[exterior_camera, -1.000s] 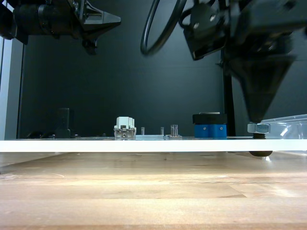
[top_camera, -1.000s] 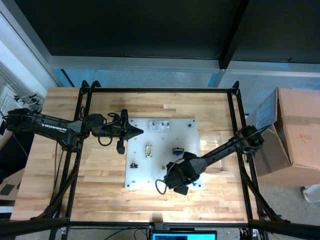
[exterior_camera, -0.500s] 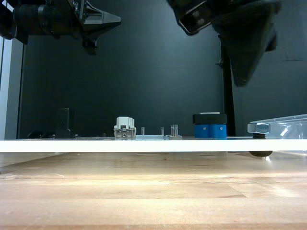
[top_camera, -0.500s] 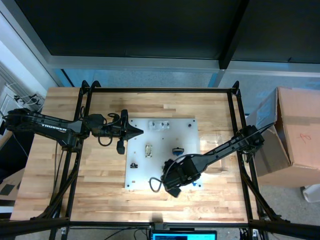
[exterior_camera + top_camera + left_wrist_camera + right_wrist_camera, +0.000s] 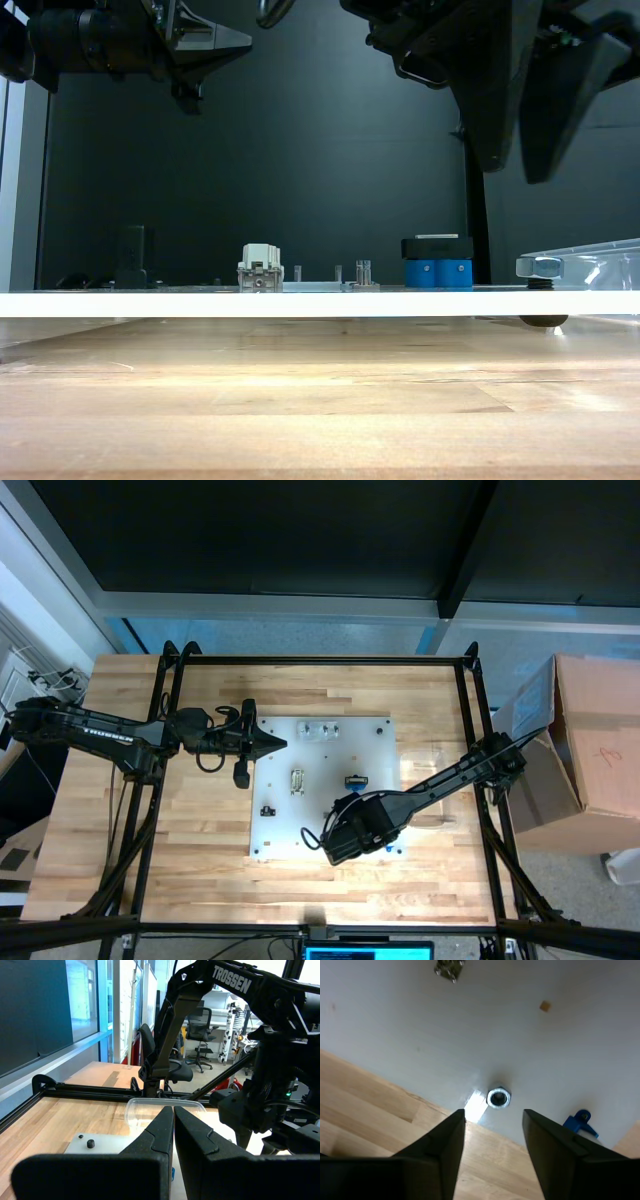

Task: Unfasten the M12 nut and place it in the container

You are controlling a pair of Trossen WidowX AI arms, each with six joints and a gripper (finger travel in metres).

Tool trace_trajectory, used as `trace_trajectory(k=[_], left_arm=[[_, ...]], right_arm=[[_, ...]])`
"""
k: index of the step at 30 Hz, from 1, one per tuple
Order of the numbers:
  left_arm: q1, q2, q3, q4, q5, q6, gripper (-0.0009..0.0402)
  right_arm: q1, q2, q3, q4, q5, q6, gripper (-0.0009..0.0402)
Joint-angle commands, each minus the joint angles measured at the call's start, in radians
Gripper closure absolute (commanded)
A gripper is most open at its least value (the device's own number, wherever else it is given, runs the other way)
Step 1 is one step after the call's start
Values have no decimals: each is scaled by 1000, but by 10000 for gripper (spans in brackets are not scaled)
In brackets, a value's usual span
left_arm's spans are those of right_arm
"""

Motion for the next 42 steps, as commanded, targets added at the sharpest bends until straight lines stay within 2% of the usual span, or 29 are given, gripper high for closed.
trace_trajectory(k=[1,6,11,20,34,37,42], left_arm=[[0,0,0,0,0,0,393],[0,0,0,0,0,0,393],[0,0,0,-1,0,0,393],[0,0,0,0,0,0,393],[0,0,0,0,0,0,393],[0,0,0,0,0,0,393],[0,0,0,0,0,0,393]], right_arm=[[-1,22,-11,1,1,27,197],[-1,22,-64,66,-12,48,184],[1,22,-118,133,-42,56,198],[3,22,-159,179,-32,53,255],[6,21,-166,184,-33,38,381],[6,19,-158,185,-35,25,394],[6,-3,-156,183,-33,19,388]])
